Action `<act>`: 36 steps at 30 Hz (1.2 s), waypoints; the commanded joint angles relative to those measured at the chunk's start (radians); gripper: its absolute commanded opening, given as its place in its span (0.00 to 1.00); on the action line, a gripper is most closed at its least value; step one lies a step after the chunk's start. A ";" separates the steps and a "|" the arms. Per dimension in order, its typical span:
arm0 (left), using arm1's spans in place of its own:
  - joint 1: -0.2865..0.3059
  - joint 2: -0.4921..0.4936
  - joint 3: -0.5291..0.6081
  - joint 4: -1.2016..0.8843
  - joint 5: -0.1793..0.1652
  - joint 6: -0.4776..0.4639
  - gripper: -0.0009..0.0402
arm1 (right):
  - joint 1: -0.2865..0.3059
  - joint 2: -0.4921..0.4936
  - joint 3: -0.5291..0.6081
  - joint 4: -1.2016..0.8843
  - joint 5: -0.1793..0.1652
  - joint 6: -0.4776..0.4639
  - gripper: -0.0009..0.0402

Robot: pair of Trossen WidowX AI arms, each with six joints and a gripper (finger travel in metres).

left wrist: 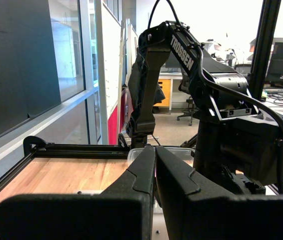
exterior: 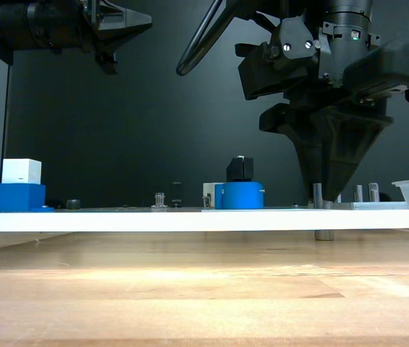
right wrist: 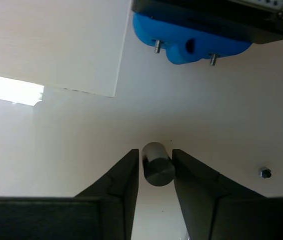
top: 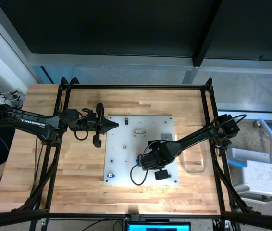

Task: Pick the 16mm cylinder and place it in the container

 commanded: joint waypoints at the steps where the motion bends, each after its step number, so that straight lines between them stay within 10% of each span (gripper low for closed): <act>1: 0.000 0.000 0.000 0.000 0.000 0.000 0.02 | 0.000 0.000 0.000 0.000 0.000 -0.002 0.17; 36: 0.000 0.000 0.000 0.000 0.000 0.000 0.02 | -0.002 -0.186 0.000 -0.134 0.003 -0.020 0.09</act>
